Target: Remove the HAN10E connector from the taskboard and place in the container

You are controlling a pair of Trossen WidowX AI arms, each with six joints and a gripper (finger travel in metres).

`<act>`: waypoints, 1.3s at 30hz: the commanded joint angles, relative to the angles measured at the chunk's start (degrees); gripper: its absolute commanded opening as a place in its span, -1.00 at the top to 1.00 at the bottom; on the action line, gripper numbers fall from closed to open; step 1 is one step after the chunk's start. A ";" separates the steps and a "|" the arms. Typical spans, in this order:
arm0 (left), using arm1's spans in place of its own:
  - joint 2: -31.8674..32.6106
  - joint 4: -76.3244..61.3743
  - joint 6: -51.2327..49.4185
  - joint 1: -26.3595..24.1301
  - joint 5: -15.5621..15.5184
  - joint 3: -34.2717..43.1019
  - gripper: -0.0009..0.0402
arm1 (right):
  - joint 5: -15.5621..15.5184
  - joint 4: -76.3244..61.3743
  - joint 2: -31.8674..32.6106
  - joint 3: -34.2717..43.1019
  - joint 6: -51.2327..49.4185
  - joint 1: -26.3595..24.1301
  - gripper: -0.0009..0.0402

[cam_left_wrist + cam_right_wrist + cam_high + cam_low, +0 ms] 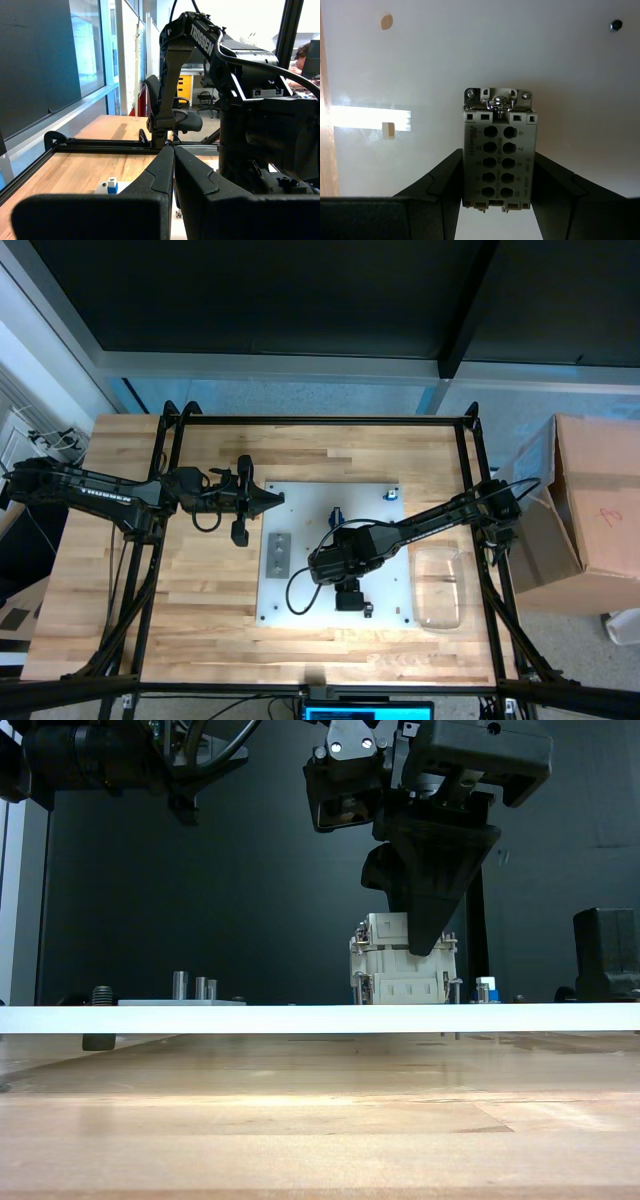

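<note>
My right end effector (498, 157) clenched the HAN10E connector (400, 975) by its long sides, seemingly seated upright on the taskboard (310, 500), probably for a straight lift. My left end effector (173, 155), clenched empty, hovered over the board's left edge.

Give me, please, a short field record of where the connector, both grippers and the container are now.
HAN10E connector: upright on the taskboard, between the right gripper's fingers; depth in its seat cannot be told
right gripper: low over the board, shut on the connector
left gripper: raised above the board's far left corner, shut, empty
container: right of the board, apart from the connector
</note>
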 commanded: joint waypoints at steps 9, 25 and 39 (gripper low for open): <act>0.02 0.00 0.00 0.02 0.02 0.00 0.96 | 0.07 -0.11 -6.21 0.04 -0.07 0.00 0.87; 0.02 -0.02 0.00 0.02 0.02 0.00 0.96 | 0.04 -3.98 -13.79 -0.52 0.26 0.17 0.86; 0.02 -0.07 0.00 0.02 0.02 0.00 0.96 | 0.20 -3.32 -29.51 -19.41 9.57 1.51 0.86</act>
